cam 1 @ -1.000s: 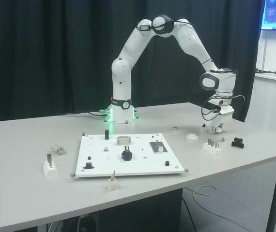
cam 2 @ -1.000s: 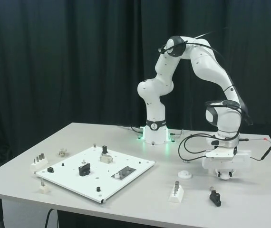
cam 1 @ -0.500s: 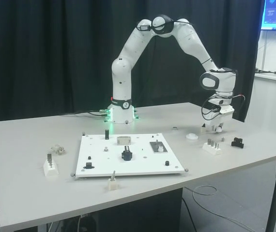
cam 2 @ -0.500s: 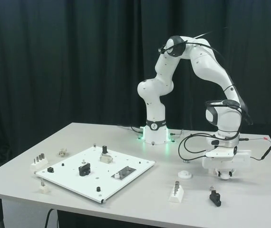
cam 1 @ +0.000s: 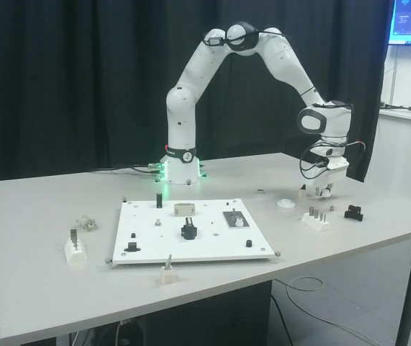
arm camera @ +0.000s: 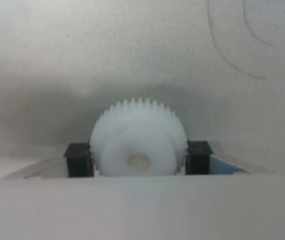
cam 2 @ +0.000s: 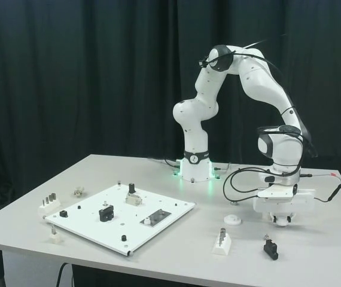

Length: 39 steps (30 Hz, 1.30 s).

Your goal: Insert medium gear.

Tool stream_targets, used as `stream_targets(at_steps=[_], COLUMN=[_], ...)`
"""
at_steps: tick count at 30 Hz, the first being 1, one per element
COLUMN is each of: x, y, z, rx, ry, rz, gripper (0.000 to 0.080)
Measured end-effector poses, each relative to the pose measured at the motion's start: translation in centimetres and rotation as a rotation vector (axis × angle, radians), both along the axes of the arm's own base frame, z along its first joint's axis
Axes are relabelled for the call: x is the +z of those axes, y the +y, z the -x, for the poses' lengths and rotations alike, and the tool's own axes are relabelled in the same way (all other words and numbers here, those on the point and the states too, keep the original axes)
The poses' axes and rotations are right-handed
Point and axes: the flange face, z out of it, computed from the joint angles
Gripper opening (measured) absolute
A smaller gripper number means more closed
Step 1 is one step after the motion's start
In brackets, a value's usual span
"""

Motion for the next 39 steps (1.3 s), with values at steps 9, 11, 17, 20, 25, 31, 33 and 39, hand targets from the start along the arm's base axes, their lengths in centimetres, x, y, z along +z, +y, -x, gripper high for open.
stream_targets(at_steps=[9,11,17,20,25,31,33,39], x=[0.7,1.0,2.2,2.9,4.0,5.4,5.9,7.2], y=[-1.0,-1.5,-3.2,-4.3,-6.6,-9.9,-11.2,-15.0], z=[-1.1,-1.5,-3.0,-3.8,-5.2,-6.8,-7.4,-8.7], rx=[0.002,0.003,0.001,-0.003,-0.004,-0.008,-0.007,0.016], ry=[-0.018,-0.023,-0.037,-0.043,-0.046,-0.04,-0.038,-0.03], rz=[0.018,0.026,0.054,0.071,0.1,0.142,0.16,0.207], gripper=[0.0399,0.0399,0.0399,0.0399,0.0399,0.0399,0.0399,0.0399])
